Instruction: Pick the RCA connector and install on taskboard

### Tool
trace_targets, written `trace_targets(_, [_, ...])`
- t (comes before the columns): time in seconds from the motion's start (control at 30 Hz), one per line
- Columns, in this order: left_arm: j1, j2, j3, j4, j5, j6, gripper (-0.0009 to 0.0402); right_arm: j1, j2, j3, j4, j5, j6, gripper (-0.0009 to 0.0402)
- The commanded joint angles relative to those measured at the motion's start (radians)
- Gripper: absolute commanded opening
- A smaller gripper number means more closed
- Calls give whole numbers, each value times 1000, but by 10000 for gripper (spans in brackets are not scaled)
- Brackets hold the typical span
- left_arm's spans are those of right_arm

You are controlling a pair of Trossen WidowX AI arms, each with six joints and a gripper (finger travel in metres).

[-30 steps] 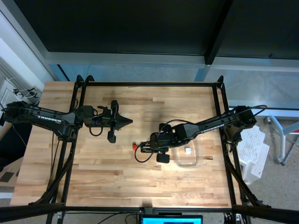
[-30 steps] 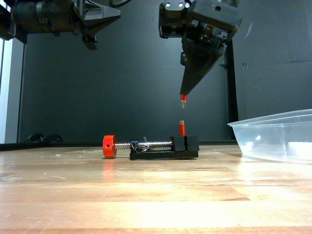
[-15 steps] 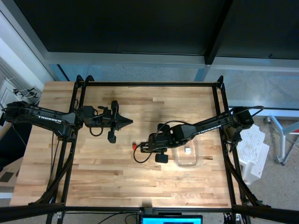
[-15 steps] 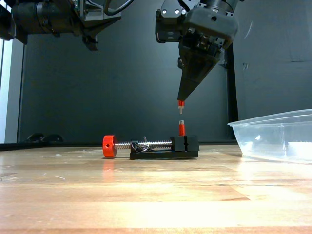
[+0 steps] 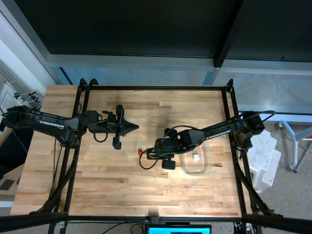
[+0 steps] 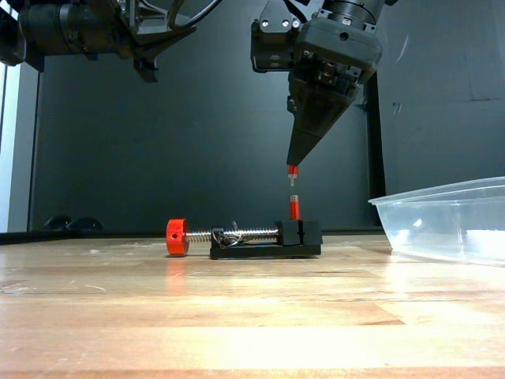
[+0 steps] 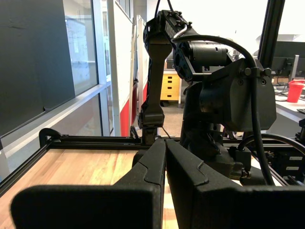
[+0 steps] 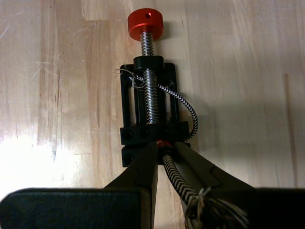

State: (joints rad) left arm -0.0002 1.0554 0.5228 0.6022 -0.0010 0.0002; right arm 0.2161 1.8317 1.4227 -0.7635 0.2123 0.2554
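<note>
Red-collared RCA connector [image 6: 293, 175], vertical, tip down, pinched in right tool [image 6: 293, 164]; only low view shows gap above taskboard [image 6: 266, 241]. Left tool [image 7: 165, 141] closed empty, apart.

taskboard [image 6: 264, 241]: on table [image 6: 237, 316], left of tray [image 6: 442, 221]
RCA connector [image 6: 293, 175]: in right gripper [image 6: 293, 167], just above taskboard's upright fitting, apart
left gripper [image 5: 134, 127]: raised, left of and behind taskboard
</note>
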Motion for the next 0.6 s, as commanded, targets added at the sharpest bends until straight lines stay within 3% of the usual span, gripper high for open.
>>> trace_targets(0.03, [0,0,0,1,0,0,0,0,-1,-7,3,-4,3,0])
trace_targets(0.6, [0,0,0,0,0,0,0,-1,-1,-31,34,-4,5,0])
